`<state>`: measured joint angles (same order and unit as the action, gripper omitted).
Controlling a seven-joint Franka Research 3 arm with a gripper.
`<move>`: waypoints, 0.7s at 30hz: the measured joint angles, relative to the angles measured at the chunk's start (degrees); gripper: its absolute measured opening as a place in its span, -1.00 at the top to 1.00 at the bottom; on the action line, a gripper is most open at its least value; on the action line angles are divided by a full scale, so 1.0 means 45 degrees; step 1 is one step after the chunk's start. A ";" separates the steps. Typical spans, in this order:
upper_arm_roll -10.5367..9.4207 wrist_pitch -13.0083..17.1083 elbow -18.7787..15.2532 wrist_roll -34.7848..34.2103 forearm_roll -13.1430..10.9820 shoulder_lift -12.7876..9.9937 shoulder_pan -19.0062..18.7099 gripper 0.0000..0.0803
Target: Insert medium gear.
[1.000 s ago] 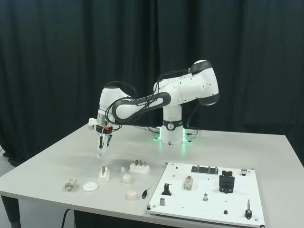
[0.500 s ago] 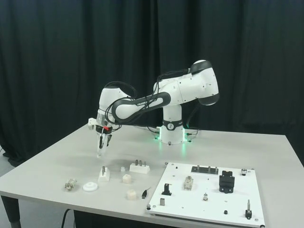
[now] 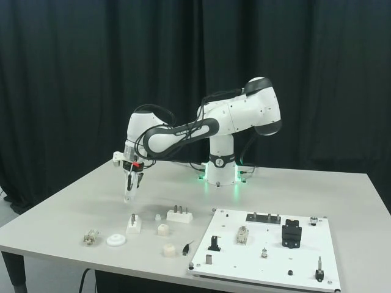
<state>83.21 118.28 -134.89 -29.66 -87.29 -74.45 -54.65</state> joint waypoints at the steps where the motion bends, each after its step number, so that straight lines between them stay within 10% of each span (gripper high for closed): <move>1: 0.0020 -0.0057 0.0003 0.0000 0.0007 0.0003 -0.0013 0.29; 21: 0.0826 -0.1874 -0.0090 -0.0442 0.0532 0.0075 -0.1393 0.29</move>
<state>86.92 109.85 -135.29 -31.65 -84.89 -74.11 -60.92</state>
